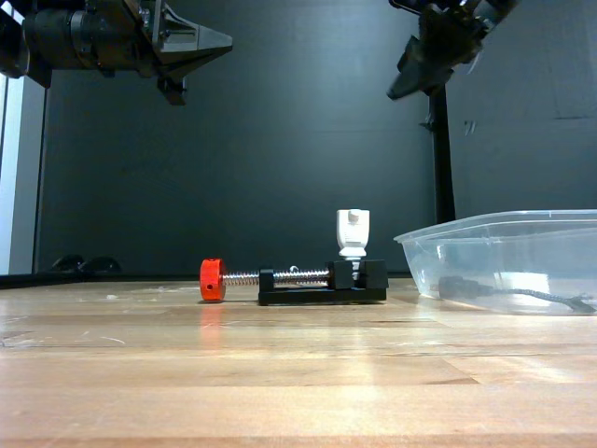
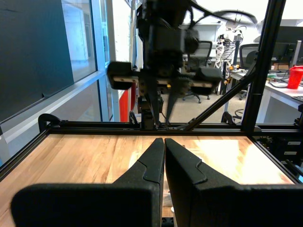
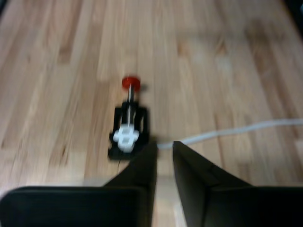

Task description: Remove the power plug from the receptacle and place in the container

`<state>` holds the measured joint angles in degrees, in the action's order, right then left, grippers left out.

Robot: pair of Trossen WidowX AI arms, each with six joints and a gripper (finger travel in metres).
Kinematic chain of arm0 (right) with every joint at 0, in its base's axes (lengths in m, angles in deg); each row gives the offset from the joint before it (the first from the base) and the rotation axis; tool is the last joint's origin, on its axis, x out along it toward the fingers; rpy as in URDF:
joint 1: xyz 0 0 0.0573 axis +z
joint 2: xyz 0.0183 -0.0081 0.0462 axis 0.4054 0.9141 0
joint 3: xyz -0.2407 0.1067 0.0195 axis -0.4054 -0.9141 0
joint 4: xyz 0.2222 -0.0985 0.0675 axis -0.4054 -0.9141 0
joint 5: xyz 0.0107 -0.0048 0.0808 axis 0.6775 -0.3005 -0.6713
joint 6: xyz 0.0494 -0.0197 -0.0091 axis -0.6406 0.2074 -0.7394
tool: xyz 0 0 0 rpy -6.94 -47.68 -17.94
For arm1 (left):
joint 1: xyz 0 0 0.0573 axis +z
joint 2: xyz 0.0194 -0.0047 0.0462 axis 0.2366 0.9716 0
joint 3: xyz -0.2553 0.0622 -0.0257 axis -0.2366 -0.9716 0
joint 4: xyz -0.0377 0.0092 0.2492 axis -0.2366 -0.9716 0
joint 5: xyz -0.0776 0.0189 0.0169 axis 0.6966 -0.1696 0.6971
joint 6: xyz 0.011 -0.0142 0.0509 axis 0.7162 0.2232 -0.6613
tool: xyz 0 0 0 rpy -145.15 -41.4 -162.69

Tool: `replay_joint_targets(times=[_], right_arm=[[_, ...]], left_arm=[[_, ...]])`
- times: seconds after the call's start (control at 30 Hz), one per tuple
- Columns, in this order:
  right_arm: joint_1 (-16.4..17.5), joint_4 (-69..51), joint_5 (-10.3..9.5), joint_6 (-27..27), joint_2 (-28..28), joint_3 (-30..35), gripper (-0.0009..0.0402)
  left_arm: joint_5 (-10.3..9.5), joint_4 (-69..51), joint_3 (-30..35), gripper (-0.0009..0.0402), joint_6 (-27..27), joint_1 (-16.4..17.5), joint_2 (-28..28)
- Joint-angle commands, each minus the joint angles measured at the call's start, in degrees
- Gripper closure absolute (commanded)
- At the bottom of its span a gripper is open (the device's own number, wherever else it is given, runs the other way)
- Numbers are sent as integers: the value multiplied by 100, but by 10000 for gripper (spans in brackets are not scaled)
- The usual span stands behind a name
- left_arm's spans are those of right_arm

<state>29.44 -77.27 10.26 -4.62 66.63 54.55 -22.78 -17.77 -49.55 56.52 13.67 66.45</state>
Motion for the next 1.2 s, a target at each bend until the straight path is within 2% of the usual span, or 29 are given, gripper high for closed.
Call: replay_joint_targets(times=[0.03, 0.2, 0.33, 0.43, 0.63, 0.83, 0.93, 1.2], right_arm=[[-205, 446, -439, 262, -140, -133, 391], [-426, 1191, -518, 455, -321, -310, 393], [-584, 1812, -901, 446, -437, -557, 394], [-623, 2295, -887, 448, -507, -772, 394], [-682, 3985, -881, 271, -778, -1558, 393], [-741, 5023, -835, 140, -898, -2129, 393], [-754, 5359, -728, 131, -942, -2345, 394], [-804, 5855, -734, 57, -1056, -2691, 393]], left_arm=[[0, 2, 0, 393, 0, 2, 0], [2, 2, 0, 393, 0, 2, 0], [2, 2, 0, 393, 0, 2, 0], [2, 2, 0, 393, 0, 2, 0], [2, 2, 0, 393, 0, 2, 0], [2, 2, 0, 393, 0, 2, 0], [2, 2, 0, 393, 0, 0, 0], [2, 2, 0, 393, 0, 2, 0]])
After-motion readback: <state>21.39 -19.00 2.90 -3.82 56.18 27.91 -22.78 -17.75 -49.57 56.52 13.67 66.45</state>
